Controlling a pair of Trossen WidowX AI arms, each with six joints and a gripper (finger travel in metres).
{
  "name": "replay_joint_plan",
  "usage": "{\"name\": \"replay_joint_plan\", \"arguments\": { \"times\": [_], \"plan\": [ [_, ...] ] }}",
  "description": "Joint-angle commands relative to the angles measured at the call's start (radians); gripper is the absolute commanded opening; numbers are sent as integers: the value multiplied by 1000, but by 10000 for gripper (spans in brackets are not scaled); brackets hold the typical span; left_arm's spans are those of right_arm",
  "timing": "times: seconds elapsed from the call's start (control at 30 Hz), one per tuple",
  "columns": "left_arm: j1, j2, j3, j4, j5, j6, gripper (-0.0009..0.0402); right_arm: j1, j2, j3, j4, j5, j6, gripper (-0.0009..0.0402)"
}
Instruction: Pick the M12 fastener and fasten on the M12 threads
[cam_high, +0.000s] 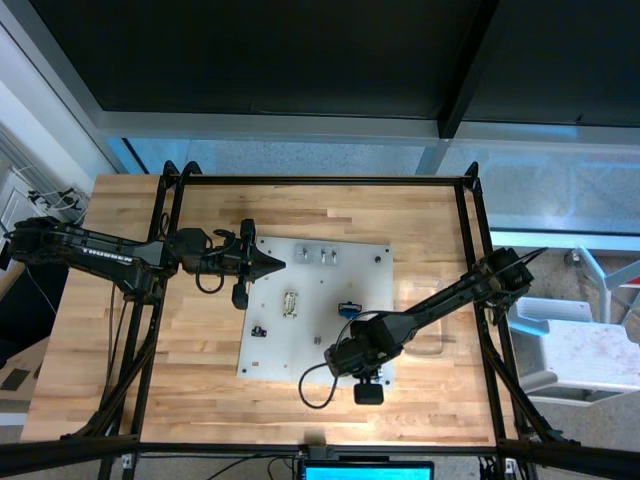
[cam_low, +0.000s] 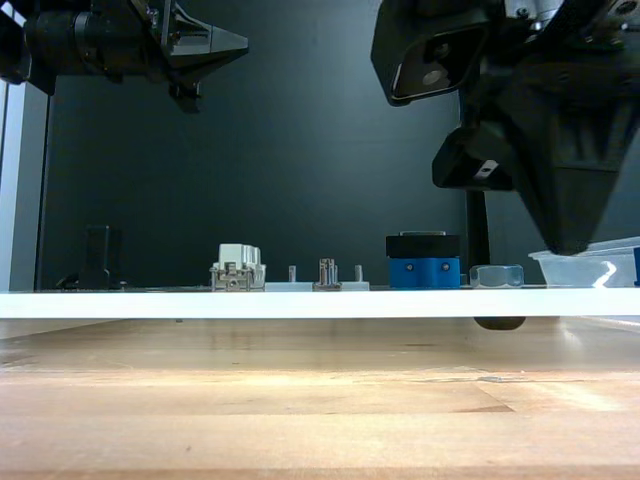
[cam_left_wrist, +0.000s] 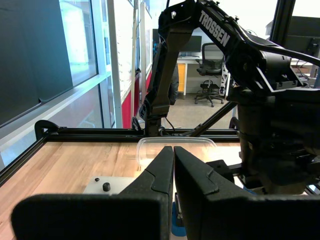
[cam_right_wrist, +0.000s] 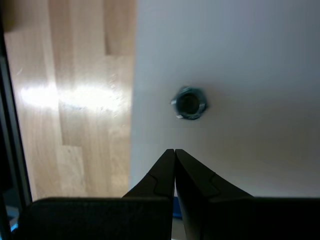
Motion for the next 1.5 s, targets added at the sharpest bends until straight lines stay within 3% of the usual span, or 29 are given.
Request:
{"name": "replay_joint_plan", "arguments": {
  "times": [0.03,0.23,0.57,1.5],
  "plan": [
    [0,0,0,0,0,0,0,3,-17,0,-6,2,5,0],
    [0,0,0,0,0,0,0,10,-72,0,-8,55,12,0],
    [0,0,0,0,0,0,0,13,-146,0,-8,54,16,0],
    [0,0,0,0,0,0,0,13,-149,0,-4,55,16,0]
  ]
}}
